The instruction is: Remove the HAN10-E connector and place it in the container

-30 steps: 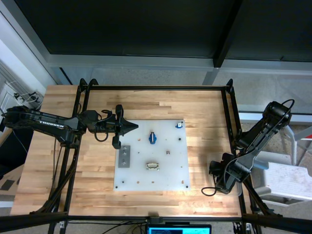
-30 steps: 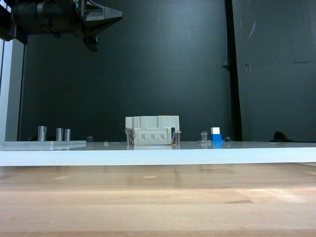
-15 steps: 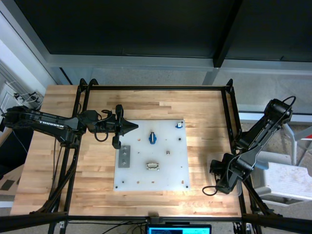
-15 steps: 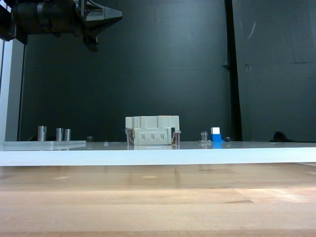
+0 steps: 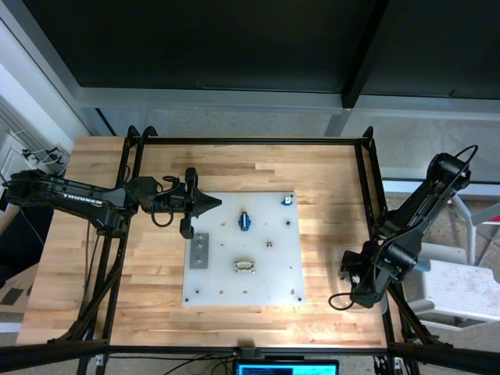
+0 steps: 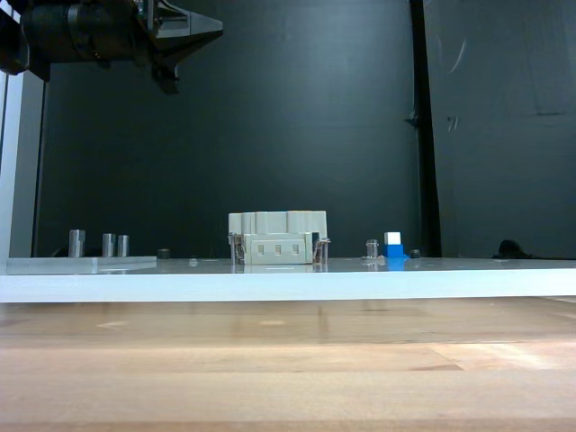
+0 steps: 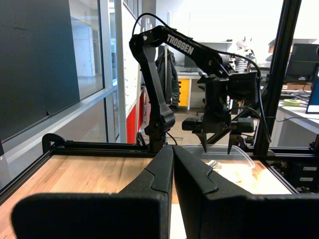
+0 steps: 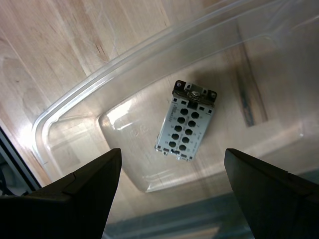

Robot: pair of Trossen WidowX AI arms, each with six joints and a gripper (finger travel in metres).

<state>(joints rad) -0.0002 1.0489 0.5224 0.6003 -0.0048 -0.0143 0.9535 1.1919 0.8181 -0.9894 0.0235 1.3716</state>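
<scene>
The connector (image 8: 185, 122) lay flat on the floor of the container (image 8: 89, 82), dotted face up and a little askew to the walls, touching nothing else; by that the placing looked done and little of the task remained beyond clearing the arm. It rested loose rather than gripped. Directly above it, the right gripper (image 7: 216, 148) hung with its claw spread wide and empty, both fingers well clear of the block on either side. That stance suited a release made straight down into the tray, where the low walls would keep the part from sliding off. In the high view this arm stood at the lower right, folded over the table (image 5: 156, 312) just off the right edge of the board (image 5: 273, 285), so the tray plainly sat beside the board and not on it. On the board's lower middle a grey housing (image 5: 245, 267) was seated upright, probably the socket the connector belonged to. The blue piece (image 5: 244, 221) and the plate (image 5: 201, 251) sat apart from it in their own spots. The left gripper (image 5: 209, 203) hovered at the board's upper left corner, high above the surface as the low view showed, its claw pressed shut on nothing. Level and idle, it read as parked out of the working arm's way.
</scene>
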